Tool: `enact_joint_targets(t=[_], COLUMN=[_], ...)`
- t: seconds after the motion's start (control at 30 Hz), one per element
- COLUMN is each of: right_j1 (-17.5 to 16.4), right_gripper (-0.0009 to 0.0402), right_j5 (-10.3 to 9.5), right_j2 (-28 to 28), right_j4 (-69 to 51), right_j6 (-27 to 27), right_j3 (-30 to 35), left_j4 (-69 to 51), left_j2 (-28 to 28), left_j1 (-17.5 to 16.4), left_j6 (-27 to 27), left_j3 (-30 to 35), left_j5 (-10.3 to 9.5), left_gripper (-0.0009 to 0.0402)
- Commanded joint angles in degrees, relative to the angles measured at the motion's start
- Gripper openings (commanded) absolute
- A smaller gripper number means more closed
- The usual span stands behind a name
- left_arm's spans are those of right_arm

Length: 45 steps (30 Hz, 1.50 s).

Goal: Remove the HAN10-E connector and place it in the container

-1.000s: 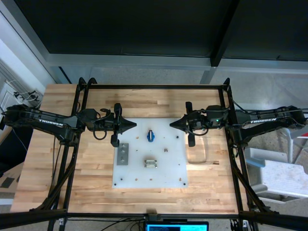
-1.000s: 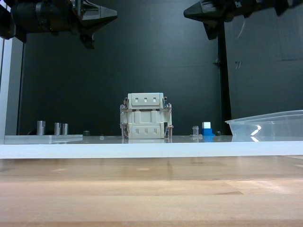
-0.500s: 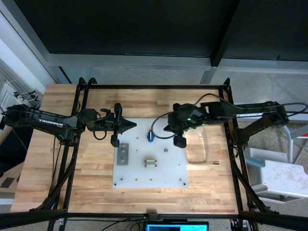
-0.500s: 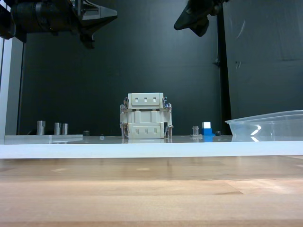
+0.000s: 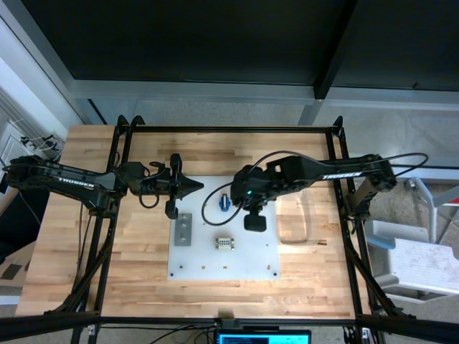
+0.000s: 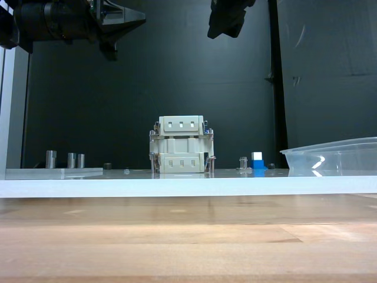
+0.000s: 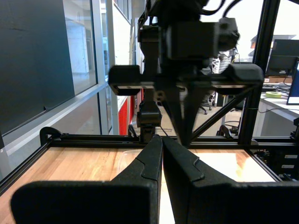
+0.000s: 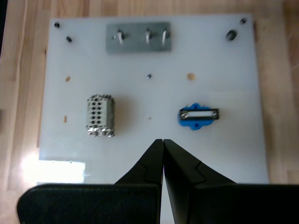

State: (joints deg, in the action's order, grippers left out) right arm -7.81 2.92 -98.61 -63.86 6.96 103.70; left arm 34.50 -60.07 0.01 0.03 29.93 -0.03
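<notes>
Hovering over the white board (image 5: pixel 258 251), right gripper (image 8: pixel 162 141) (jaws closed) sees the HAN10-E connector (image 8: pixel 100 115) mounted there, top-on; low view alone shows its stacked halves. Left gripper (image 6: pixel 141 17), jaws closed, hangs upper left.

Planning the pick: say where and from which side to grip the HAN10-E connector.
Take the HAN10-E connector by its upper block, across the long faces, from above: it stands upright on the white board with metal latches at both ends. Right tool, shut, hovers above the board; left tool, shut, near its far-left corner.
</notes>
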Motion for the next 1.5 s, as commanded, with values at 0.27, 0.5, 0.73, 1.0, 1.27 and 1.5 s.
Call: enact_joint_targets(t=[0.27, 0.5, 0.73, 1.0, 1.27, 1.5], right_j1=[-3.1, -5.3, -7.1, -8.6, -9.5, -9.5], right_gripper=[0.0, 0.003, 0.0124, 0.0216, 0.027, 0.0289], right_j5=[0.0, 0.02, 0.02, 0.11, 0.5, 0.52], right_j2=[-10.7, -17.0, -22.1, -25.9, -29.4, -30.4], right_j4=[-9.7, -12.7, -13.7, -13.8, -12.1, -10.6], right_j6=[1.8, 2.9, 4.8, 6.8, 8.6, 8.6], right_j3=[12.4, 18.7, 23.5, 25.8, 25.8, 25.1], left_j4=[0.0, 0.0, 0.0, 0.0, 0.0, 0.0], left_j2=[0.0, 0.0, 0.0, 0.0, 0.0, 0.0], left_j1=[0.0, 0.0, 0.0, 0.0, 0.0, 0.0], left_j6=[0.0, 0.0, 0.0, 0.0, 0.0, 0.0], left_j3=[0.0, 0.0, 0.0, 0.0, 0.0, 0.0], left_j5=[0.02, 0.02, 0.02, 0.02, 0.02, 0.02], left_gripper=[0.0, 0.0, 0.0, 0.0, 0.0, 0.0])
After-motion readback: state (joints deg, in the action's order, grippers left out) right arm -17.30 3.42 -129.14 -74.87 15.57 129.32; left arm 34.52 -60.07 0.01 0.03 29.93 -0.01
